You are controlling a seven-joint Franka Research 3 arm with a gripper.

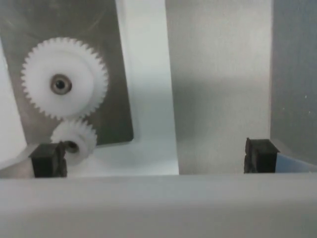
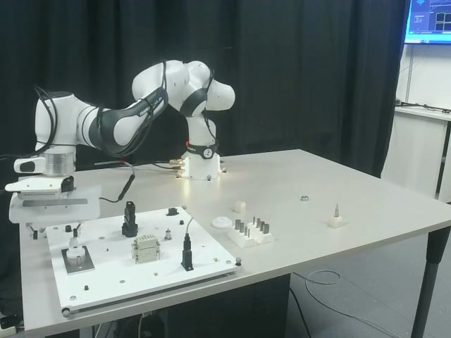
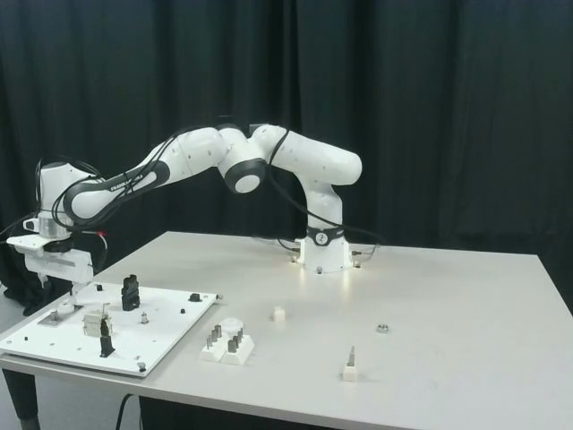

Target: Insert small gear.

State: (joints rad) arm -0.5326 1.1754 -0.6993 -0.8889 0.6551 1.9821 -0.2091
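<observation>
Black fingertips of the gripper (image 1: 153,157) are seen spread wide in the wrist view, with nothing held between them. One fingertip (image 1: 48,159) is found just beside the small gear (image 1: 74,139); the other is well apart from it. That small gear is seated on a grey metal plate (image 1: 111,74), its teeth meshed with those of a large white gear (image 1: 63,78) mounted on the same plate. The plate is set in a white board (image 1: 148,99).

From the first room view, the gripper (image 2: 49,227) is observed above the board (image 2: 141,257), near the edge farthest from the arm's base (image 2: 201,167); the plate (image 2: 76,259) is noted just beyond it.

From the second room view, the gripper (image 3: 59,285) is recorded over the board's (image 3: 112,331) far corner; the gears cannot be made out there.
</observation>
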